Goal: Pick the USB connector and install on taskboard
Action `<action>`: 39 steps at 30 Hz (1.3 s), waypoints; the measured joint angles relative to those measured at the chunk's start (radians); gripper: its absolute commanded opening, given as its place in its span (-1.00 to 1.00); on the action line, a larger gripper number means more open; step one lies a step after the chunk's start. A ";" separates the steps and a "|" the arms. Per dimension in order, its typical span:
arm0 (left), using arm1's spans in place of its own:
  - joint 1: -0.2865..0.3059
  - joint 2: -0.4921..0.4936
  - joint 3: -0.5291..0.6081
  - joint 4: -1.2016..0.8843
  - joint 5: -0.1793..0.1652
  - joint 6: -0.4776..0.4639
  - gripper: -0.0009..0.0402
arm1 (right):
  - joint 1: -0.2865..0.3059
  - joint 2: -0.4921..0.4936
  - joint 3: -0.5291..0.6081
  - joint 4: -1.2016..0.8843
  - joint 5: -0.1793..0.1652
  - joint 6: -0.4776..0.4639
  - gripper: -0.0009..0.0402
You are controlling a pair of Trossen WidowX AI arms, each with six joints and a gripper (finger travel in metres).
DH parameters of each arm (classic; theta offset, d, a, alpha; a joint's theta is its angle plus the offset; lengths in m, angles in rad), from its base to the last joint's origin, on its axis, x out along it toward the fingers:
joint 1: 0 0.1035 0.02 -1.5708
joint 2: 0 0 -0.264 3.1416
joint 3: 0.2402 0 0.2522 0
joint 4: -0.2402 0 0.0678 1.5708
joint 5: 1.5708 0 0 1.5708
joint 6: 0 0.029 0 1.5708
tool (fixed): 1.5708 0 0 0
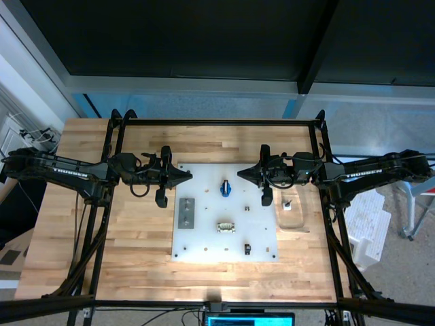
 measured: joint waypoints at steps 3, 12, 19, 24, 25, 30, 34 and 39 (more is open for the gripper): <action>0.000 0.000 0.000 0.000 0.000 0.000 -0.96 | 0.000 0.000 0.000 0.000 0.000 0.000 -0.96; 0.000 0.000 0.000 0.000 0.000 0.000 -0.96 | 0.000 0.000 0.000 0.000 0.000 0.000 -0.96; 0.000 0.000 0.000 0.000 0.000 0.000 -0.96 | 0.000 0.000 0.000 0.000 0.000 -0.014 -0.96; 0.000 0.000 0.000 0.000 0.000 0.000 -0.96 | 0.000 0.000 0.000 0.002 0.000 -0.028 -0.96; 0.000 0.000 0.000 0.000 0.000 0.000 -0.96 | 0.000 0.000 0.000 0.004 0.000 -0.027 -0.96; 0.000 0.000 0.000 0.000 0.000 0.000 -0.96 | 0.001 0.000 0.000 0.032 0.000 0.001 -0.96; 0.000 0.000 0.000 0.000 0.000 0.000 -0.96 | 0.002 -0.003 0.000 0.031 -0.012 0.023 -0.96; 0.000 0.000 0.000 0.000 0.000 0.000 -0.96 | 0.002 -0.039 0.000 -0.101 -0.063 0.023 -0.96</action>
